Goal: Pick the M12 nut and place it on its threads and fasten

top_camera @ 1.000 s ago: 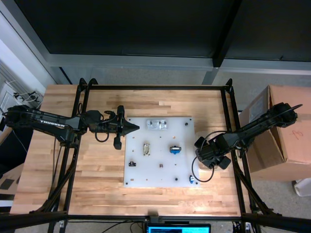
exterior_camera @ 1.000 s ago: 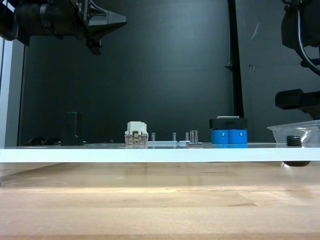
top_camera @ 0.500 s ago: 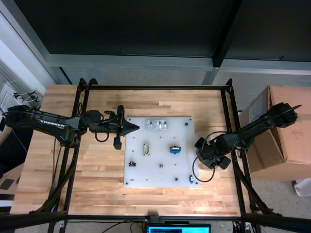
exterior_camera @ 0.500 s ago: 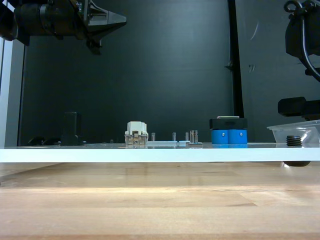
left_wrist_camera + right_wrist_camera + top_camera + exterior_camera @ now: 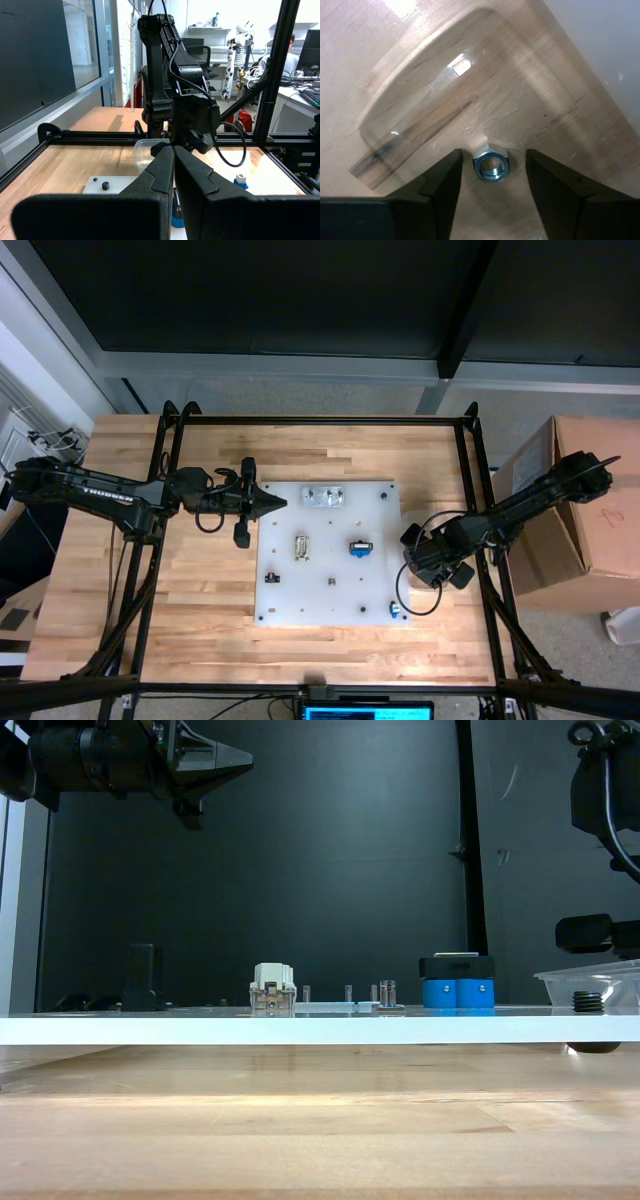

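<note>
Since the M12 nut (image 5: 491, 166) lay free in the clear tray (image 5: 420, 90) between the parted fingers (image 5: 445, 175) of the right hand (image 5: 493, 151), an even squeeze across its flats was advised; the left hand (image 5: 173, 150) was held closed, well apart, above the board (image 5: 300, 590).

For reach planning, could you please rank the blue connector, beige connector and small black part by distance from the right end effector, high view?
Right end effector, open around the M12 nut lying free in the clear tray:
1. Blue connector, right half of the board.
2. Beige connector, mid-board.
3. Small black part, board's left edge.
Left end effector: shut, above the board's far-left corner.
</note>
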